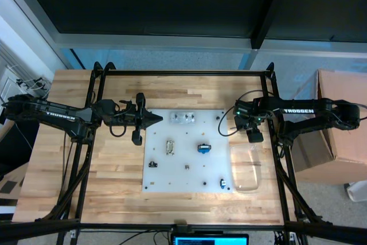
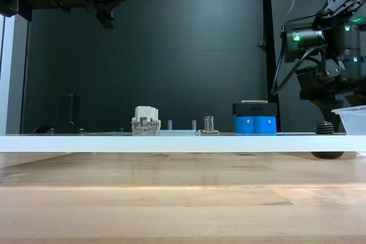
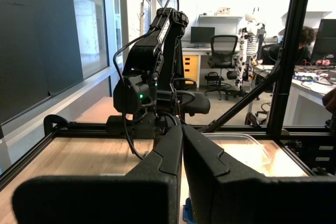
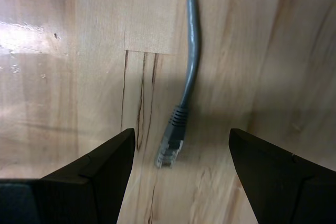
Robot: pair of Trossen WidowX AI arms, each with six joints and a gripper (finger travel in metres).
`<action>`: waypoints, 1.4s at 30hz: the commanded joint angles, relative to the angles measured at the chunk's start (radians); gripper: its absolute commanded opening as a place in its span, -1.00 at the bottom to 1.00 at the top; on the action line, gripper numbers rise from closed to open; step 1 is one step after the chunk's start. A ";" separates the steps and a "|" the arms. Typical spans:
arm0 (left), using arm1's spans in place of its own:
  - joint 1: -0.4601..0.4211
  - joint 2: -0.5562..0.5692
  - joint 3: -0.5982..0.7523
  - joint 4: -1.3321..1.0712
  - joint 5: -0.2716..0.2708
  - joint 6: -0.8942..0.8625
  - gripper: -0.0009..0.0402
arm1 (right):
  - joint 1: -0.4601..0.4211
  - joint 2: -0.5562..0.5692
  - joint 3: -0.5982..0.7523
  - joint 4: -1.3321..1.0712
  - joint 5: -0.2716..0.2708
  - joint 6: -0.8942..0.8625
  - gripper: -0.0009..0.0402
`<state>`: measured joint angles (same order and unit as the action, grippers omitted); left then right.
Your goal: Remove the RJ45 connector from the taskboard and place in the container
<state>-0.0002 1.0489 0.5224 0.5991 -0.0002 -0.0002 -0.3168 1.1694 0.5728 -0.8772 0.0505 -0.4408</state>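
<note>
Lying free on wood (image 4: 79,51), RJ45 connector (image 4: 170,149) seen between wide-spread right gripper (image 4: 181,132) jaws. TROSSEN read on both arms (image 1: 298,111). Left gripper (image 1: 156,119) jaws closed, empty, at board (image 1: 183,167) left edge; container (image 1: 246,183) lower right.

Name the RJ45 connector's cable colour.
Grey; the cable shows best in right wrist view, free under the open right gripper; left gripper shut over the board.

A light wooden plank bench (image 1: 69,187) fills the high view. A blue block-shaped connector (image 1: 203,148) stands apart from a beige rectangular multi-pin connector (image 1: 170,147), with a clear plastic fitting (image 1: 183,119) beyond them. A brown cardboard box (image 1: 332,159) stands beside the bench's right edge.
</note>
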 commanded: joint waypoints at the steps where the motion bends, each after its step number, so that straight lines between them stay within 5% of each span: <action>1: 0.000 0.000 0.000 0.000 0.000 0.000 -0.96 | 0.000 0.000 -0.024 0.020 0.000 -0.023 0.26; 21: 0.000 0.000 0.000 0.000 0.000 0.000 -0.96 | -0.024 0.001 -0.093 0.089 -0.011 -0.085 0.14; 42: 0.000 0.000 0.000 0.000 0.000 0.000 -0.96 | -0.039 0.000 -0.093 0.080 -0.017 -0.101 -0.98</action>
<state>-0.0002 1.0489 0.5228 0.5991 -0.0002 -0.0002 -0.3561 1.1690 0.4797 -0.7883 0.0414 -0.5407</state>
